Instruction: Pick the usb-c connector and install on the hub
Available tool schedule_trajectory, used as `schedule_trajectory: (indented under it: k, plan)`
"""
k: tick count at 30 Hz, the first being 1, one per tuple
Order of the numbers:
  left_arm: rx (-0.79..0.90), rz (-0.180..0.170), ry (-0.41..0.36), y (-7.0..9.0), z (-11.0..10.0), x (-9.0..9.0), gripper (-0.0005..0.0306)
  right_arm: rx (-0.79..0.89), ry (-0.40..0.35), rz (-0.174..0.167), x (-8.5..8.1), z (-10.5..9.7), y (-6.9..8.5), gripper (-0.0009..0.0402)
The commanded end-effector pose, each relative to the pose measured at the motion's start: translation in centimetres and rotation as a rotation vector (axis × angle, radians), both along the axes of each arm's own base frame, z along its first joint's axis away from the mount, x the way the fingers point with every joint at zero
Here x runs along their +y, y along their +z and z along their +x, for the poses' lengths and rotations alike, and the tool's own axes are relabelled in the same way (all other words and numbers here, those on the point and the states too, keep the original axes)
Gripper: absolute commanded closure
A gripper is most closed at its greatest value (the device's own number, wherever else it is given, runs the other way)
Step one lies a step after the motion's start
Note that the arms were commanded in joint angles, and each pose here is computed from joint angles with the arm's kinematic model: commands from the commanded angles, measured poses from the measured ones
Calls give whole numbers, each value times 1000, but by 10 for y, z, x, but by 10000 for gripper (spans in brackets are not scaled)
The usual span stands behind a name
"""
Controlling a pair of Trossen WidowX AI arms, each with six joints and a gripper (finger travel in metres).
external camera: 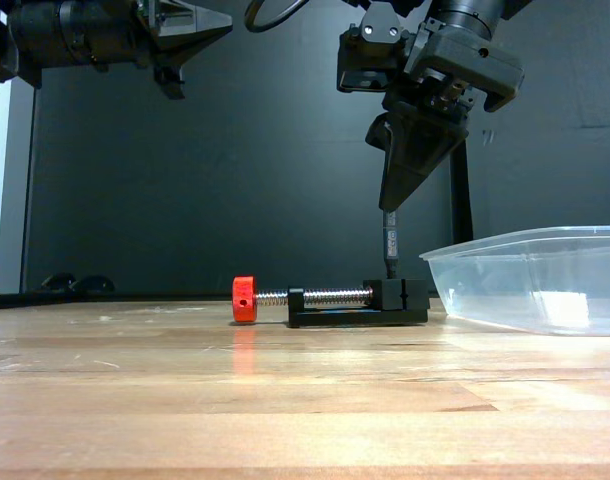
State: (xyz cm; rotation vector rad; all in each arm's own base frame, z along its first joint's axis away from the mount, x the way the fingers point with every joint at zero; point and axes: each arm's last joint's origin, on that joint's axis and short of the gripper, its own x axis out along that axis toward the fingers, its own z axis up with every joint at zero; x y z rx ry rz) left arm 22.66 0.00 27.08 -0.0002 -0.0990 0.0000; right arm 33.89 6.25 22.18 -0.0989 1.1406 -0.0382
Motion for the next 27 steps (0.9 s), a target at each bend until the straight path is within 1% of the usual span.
schedule_trajectory:
  k: [1, 4, 6, 9, 14, 17, 21, 24, 27]
  plan:
    - [0, 0, 0, 0, 0, 0, 300, -12, -4, -2, 0, 0, 2, 339]
    - [0, 0, 0, 0, 0, 0, 300, -16, -2, 1, 0, -1, 4, 320]
    - [0, 0, 0, 0, 0, 0, 300, -20, 4, 9, 0, -2, 6, 306]
    - [0, 0, 0, 0, 0, 0, 300, -31, 5, 11, 0, -3, 10, 278]
    - [0, 0, 0, 0, 0, 0, 300, -33, 2, 12, -2, -11, 20, 225]
    - [0, 0, 0, 0, 0, 0, 300, -29, 2, 12, -3, -16, 26, 201]
    - [0, 0, 0, 0, 0, 0, 300, -32, -1, 13, -5, -24, 35, 186]
    - [0, 0, 0, 0, 0, 0, 300, -38, -1, 13, -5, -28, 40, 185]
    - [0, 0, 0, 0, 0, 0, 300, -43, -1, 14, -6, -29, 42, 185]
